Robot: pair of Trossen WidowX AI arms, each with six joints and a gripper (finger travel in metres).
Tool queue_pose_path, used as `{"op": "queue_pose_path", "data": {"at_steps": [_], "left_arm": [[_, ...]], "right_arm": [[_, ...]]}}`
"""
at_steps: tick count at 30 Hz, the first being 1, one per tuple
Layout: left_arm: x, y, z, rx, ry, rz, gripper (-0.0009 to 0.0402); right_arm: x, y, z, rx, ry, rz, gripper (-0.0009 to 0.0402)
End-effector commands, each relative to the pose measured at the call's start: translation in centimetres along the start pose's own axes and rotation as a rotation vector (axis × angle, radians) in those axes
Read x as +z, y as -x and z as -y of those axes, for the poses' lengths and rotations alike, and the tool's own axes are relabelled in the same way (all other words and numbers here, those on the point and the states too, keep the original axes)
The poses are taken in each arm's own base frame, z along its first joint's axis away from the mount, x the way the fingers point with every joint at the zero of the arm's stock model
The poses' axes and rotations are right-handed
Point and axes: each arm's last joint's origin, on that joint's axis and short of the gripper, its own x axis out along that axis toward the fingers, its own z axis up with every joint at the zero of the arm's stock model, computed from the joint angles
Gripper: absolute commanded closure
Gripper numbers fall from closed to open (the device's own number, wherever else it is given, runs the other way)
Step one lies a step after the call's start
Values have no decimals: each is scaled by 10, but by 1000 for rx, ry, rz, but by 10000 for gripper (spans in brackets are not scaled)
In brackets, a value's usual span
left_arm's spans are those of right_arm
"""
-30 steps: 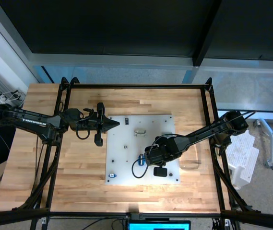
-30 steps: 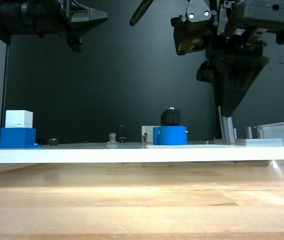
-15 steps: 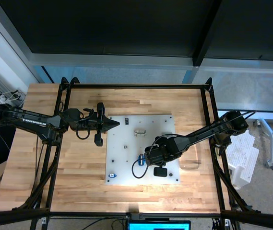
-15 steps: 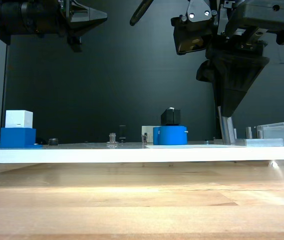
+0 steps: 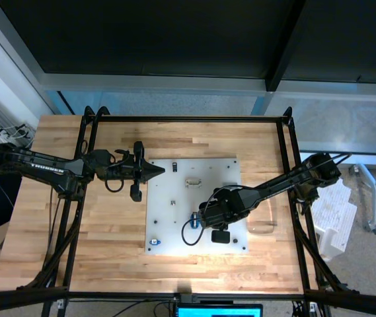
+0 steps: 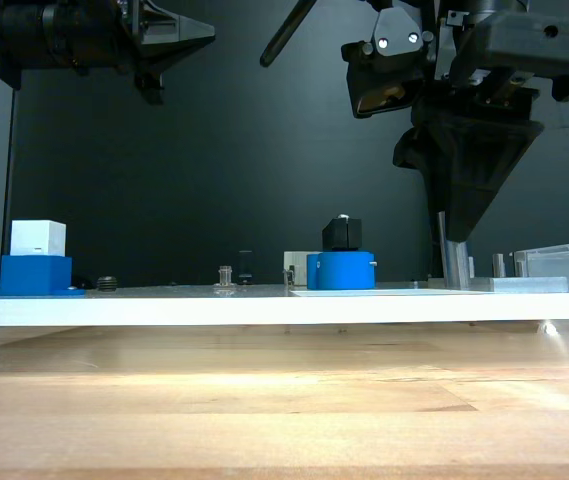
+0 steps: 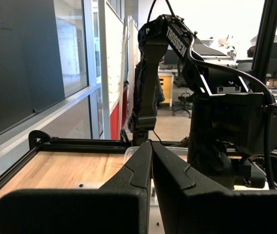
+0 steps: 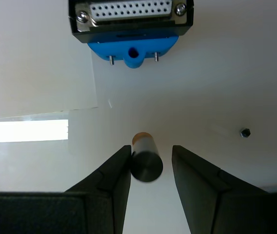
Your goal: Pick the 16mm cylinder and install on the taskboard
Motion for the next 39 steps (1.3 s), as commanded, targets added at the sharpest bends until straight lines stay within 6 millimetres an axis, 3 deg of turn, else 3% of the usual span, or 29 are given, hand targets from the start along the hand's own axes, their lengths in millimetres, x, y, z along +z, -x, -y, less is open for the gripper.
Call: {"op": "queue_pose_path", "data": {"at_steps": [1,26,33,39], "left_arm": [[0,0,0,0,0,0,393],[0,0,0,0,0,0,393],[0,0,0,0,0,0,393],[0,0,0,0,0,0,393]], "right_arm": [[1,2,0,4,-1,9,275],[1,2,-2,8,2,13,313],[-8,19,5,45,33,112,323],[-14,47,25,42,20,299,396]]}}
